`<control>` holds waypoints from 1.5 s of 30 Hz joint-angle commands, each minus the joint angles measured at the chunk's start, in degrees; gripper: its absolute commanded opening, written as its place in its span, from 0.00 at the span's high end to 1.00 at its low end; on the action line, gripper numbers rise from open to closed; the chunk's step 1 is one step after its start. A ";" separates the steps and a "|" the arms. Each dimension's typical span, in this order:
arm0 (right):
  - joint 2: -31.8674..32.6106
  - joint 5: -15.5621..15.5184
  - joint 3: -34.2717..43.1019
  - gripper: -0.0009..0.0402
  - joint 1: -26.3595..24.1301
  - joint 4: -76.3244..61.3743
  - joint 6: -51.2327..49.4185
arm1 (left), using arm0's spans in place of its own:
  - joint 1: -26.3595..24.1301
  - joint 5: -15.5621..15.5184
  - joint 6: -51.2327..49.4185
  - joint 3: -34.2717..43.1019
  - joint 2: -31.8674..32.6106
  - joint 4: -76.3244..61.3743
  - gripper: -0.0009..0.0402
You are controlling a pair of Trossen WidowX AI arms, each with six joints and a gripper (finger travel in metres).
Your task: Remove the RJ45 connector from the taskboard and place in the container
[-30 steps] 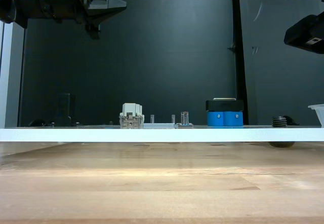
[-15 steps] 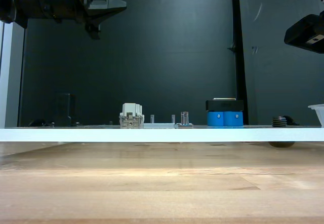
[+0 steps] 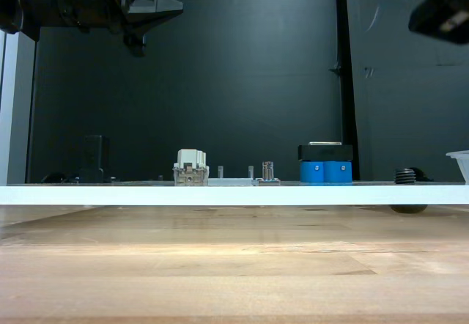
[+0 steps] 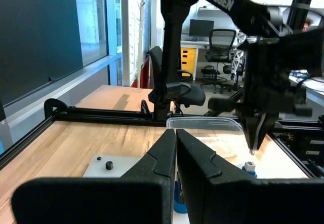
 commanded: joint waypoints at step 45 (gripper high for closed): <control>-15.93 3.19 -5.07 0.55 -6.54 -9.97 0.13 | 0.02 0.00 0.00 0.00 0.02 0.02 0.98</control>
